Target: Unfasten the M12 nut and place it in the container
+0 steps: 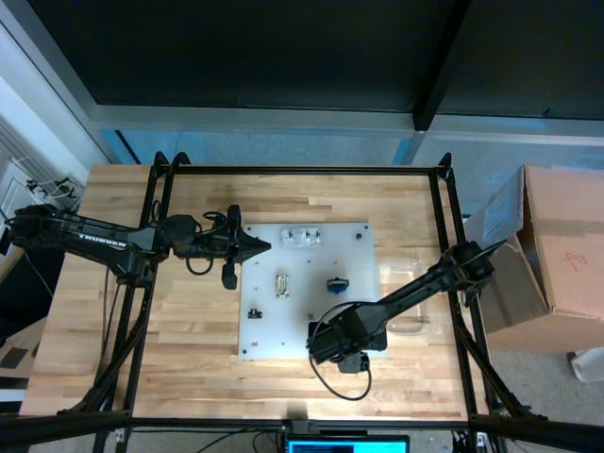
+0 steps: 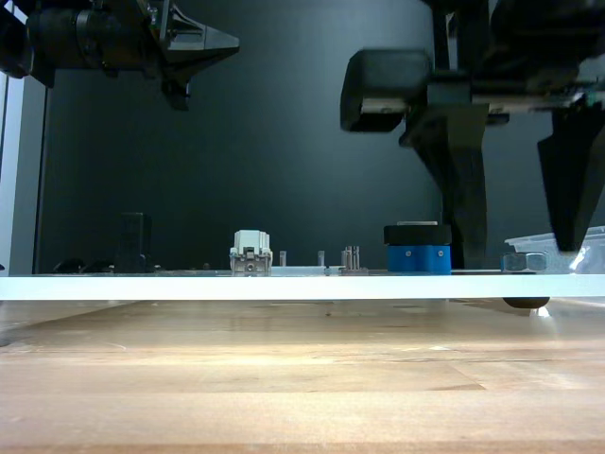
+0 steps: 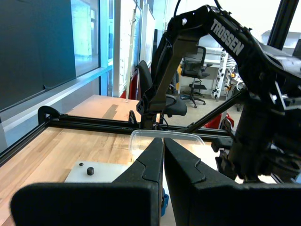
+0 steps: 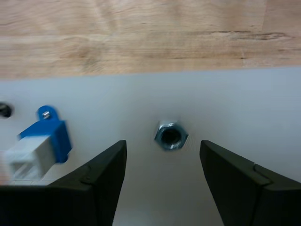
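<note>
The near edge of the table point(image 1: 189, 377) is pale butcher-block wood, and the white task board point(image 1: 274, 332) lies flat on it. By the board's near right edge the M12 nut point(image 4: 171, 136) sits low against the white surface with no ribs showing beneath it. It looks to be on its stud, though I cannot tell from these views whether it has been turned loose at all. The right hand point(image 2: 520, 248) hangs straight over it with its fingers point(image 4: 101, 181) spread, one on each side of the nut and neither touching it (in the low view the nut shows in the gap between them). By my judgement little is finished: the nut has yet to come off, be lifted and be carried over. The clear container point(image 3: 178, 135) waits just beyond the board's right edge, and the high view shows no nut in it. Mid-board stand a blue block with a black cap point(image 2: 417, 253) and a small white connector point(image 2: 250, 255). Farther back the left hand point(image 1: 264, 245) hovers well above the board's far left part, its fingers pressed together and holding nothing. A black frame point(image 1: 302, 170) rings the table. Beyond it are a dark wall, a cardboard box point(image 1: 557, 255) to the right and, in the left wrist view, windows and office chairs point(image 3: 197, 70).
</note>
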You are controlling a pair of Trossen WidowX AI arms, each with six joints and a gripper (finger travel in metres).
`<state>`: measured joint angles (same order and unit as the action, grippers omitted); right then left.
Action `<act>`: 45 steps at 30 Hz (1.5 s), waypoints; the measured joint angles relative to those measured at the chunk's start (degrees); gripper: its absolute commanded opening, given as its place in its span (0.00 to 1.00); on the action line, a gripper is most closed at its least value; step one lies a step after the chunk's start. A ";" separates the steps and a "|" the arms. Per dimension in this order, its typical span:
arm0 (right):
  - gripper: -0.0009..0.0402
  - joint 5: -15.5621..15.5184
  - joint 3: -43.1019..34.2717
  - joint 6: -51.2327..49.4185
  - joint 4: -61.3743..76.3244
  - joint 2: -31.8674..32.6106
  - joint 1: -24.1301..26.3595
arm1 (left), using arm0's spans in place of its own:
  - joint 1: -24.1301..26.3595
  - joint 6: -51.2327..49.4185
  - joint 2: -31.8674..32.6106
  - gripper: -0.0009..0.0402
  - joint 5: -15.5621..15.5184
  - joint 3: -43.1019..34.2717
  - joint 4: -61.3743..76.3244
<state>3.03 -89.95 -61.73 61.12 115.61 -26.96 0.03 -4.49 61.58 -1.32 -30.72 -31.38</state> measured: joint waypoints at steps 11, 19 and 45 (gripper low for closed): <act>0.25 -0.61 0.00 54.45 2.10 -5.55 0.02 | -0.02 0.02 0.00 0.02 0.00 0.02 0.00; 0.04 -5.95 -0.02 84.35 2.12 -6.40 -0.13 | 0.00 0.02 0.00 0.02 -0.02 0.02 0.00; 0.02 -8.46 11.69 91.86 -14.58 -5.29 -0.63 | -0.02 0.02 0.00 0.02 0.00 0.00 0.00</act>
<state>-5.43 -78.26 30.13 46.54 110.32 -27.59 0.01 -4.47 61.58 -1.32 -30.72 -31.38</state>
